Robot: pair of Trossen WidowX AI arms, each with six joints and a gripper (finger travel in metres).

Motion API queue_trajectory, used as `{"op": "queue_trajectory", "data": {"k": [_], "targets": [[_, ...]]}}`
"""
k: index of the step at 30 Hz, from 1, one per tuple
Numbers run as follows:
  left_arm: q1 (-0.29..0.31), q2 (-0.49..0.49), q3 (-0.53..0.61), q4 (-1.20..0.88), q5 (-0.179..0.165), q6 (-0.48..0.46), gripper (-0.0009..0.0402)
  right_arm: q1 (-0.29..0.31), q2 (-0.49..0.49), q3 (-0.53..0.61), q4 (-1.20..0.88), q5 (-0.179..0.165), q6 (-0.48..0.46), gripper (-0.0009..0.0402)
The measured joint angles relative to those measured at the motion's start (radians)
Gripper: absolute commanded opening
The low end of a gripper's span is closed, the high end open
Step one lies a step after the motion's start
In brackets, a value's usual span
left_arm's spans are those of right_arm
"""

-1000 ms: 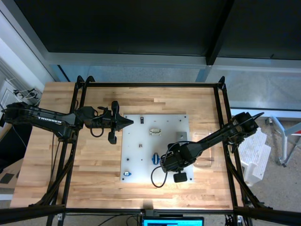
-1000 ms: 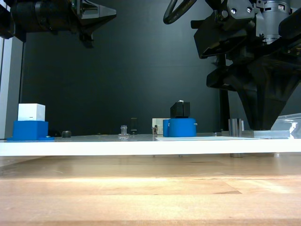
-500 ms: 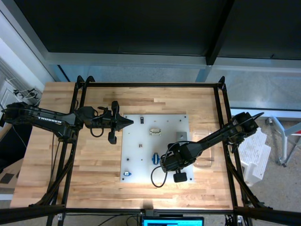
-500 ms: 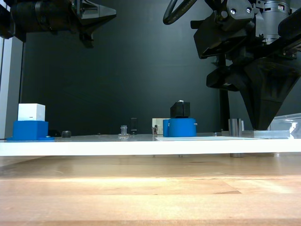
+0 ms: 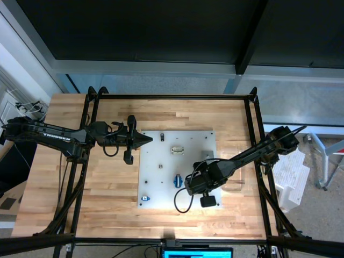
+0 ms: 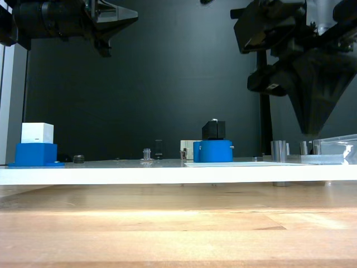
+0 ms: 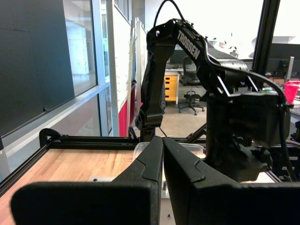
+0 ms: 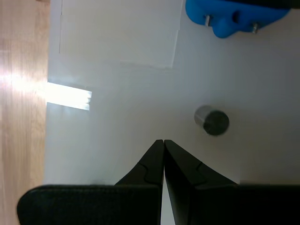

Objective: Remove the 16mm cylinder and place in the container

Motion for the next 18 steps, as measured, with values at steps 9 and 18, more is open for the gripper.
{"op": "queue_trajectory", "data": {"k": [9,18], "targets": [[0.0,0.0,0.0,0.0,0.0,0.0,0.0,-0.017,-0.075,0.0,-0.024,0.008,0.03,0.0],[0.0,0.0,0.0,0.0,0.0,0.0,0.0,-0.026,-0.084,0.0,-0.026,0.041,0.05,0.0003]]}}
